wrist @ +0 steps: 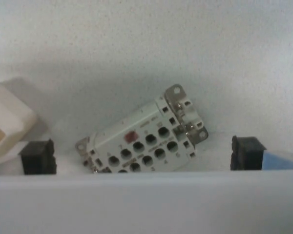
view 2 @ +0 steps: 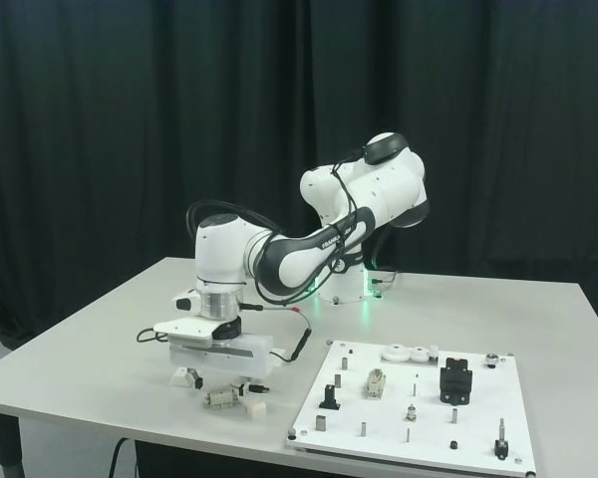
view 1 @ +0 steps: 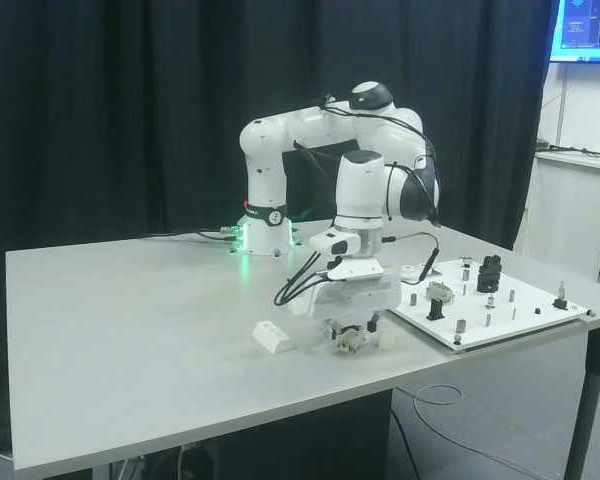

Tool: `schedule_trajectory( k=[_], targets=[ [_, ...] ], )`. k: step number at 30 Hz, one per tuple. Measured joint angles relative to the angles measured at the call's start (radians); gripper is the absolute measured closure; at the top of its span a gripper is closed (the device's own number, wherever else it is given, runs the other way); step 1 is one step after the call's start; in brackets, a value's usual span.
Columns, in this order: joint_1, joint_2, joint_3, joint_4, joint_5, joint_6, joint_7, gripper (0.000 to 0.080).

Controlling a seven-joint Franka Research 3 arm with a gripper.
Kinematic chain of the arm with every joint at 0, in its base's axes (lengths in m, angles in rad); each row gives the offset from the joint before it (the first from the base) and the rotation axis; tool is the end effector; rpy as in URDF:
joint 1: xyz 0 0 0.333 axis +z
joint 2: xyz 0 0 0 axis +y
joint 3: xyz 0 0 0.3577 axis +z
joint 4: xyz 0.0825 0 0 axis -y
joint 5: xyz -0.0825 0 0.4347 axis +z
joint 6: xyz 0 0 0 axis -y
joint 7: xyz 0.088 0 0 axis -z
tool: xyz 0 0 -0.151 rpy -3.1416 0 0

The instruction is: Remove small gear.

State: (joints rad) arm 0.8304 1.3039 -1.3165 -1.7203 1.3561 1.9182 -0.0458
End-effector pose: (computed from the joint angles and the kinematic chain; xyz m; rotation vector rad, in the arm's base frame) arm 0.7102 -0.1199 0.1595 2.8946 -1.1943 0.1050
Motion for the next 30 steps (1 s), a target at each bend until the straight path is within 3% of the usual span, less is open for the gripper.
schedule_trajectory(
  k=[30],
  targets=[
    [0.003, -0.003, -0.025, 0.009, -0.005, -0.027, 0.0, 0.0003]
  ],
)
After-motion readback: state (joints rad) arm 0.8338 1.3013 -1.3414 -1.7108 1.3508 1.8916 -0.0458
